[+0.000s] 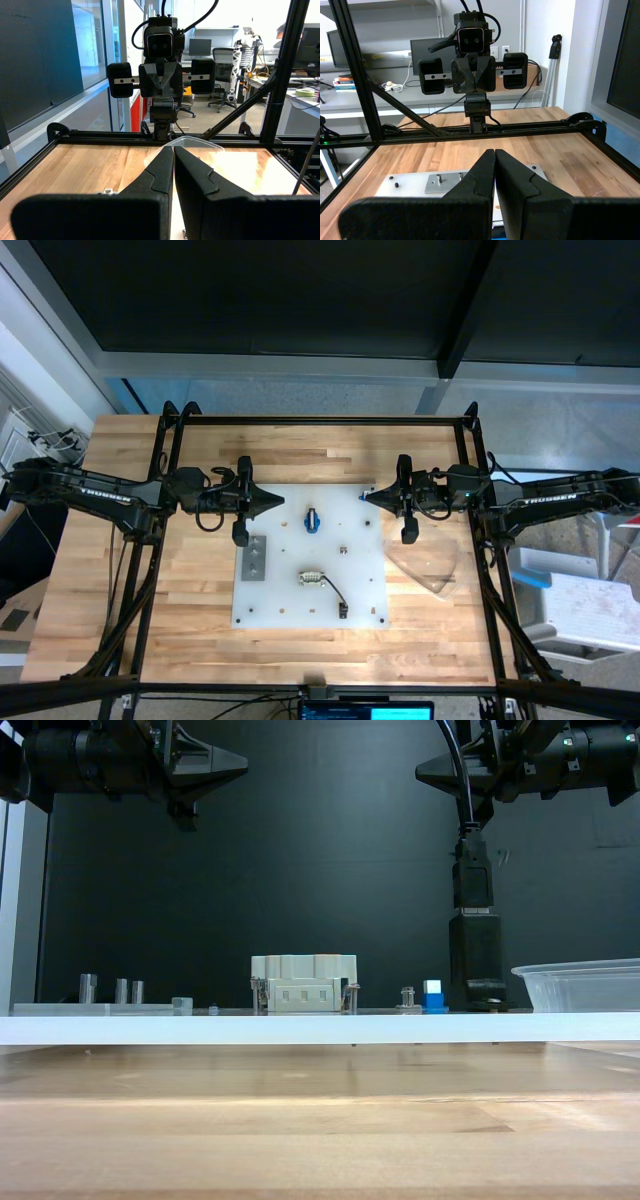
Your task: Remove the USB connector from the USB hub and place in the container
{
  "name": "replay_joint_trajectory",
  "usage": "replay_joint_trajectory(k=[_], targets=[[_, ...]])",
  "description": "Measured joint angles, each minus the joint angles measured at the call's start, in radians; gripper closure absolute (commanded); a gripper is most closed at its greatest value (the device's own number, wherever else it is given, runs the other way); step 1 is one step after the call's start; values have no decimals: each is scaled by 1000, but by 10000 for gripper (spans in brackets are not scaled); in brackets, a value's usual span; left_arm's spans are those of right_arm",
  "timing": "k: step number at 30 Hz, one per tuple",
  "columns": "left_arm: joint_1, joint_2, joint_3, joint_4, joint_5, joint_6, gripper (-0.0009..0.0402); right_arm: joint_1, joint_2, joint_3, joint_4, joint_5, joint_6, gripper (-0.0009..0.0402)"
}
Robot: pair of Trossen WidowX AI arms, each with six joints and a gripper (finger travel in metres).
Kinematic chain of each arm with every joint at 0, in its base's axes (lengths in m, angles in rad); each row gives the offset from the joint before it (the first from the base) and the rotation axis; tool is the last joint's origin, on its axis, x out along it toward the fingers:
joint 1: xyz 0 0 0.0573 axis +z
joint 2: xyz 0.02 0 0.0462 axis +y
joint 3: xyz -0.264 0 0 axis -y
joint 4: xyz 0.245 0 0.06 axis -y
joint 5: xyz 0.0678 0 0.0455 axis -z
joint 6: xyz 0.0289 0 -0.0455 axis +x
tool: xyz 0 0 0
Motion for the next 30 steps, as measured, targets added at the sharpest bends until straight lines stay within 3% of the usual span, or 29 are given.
replay_joint_trajectory(k=[20, 23, 25, 30], targets=[[0, 0, 0, 0, 0, 0, 392, 0, 0, 0, 1, 0, 0, 393], [0, 0, 0, 0, 0, 0, 392, 0, 0, 6, 0, -3, 41, 393], [0, 0, 0, 0, 0, 0, 392, 0, 0, 24, -21, -25, 74, 393], [0, 0, 0, 0, 0, 0, 392, 14, 0, 118, -192, -34, 117, 393]])
